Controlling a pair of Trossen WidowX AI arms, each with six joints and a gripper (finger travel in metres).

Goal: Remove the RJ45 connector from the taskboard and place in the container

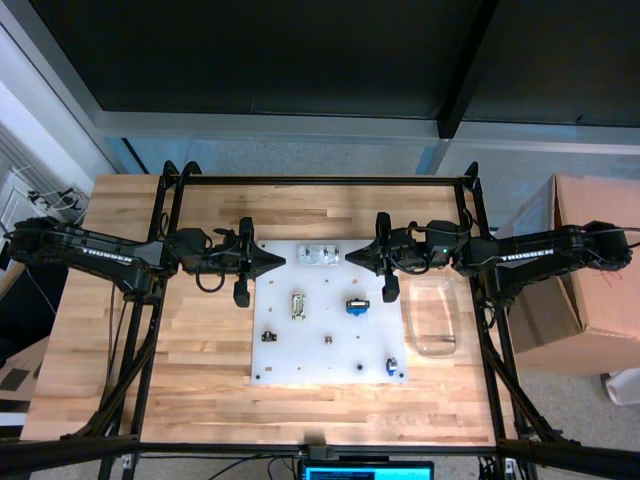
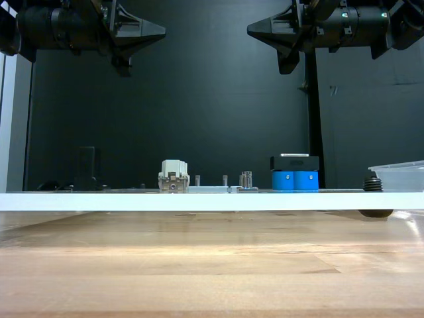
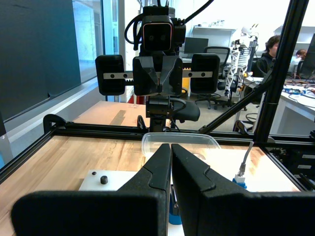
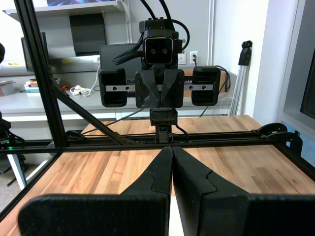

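Black left gripper (image 1: 282,262), fingers pressed together, hangs over the white taskboard's (image 1: 300,352) far left edge, right gripper (image 1: 348,257) opposite, likewise closed on nothing; RJ45 connector (image 3: 240,173) stands seated at the board's near right corner, near the clear container (image 1: 408,316).

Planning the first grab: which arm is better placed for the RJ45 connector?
Right, probably: the RJ45 connector sits at the taskboard's near right corner, beside the container. Left gripper and right gripper both hover, jaws shut, above its far edge.
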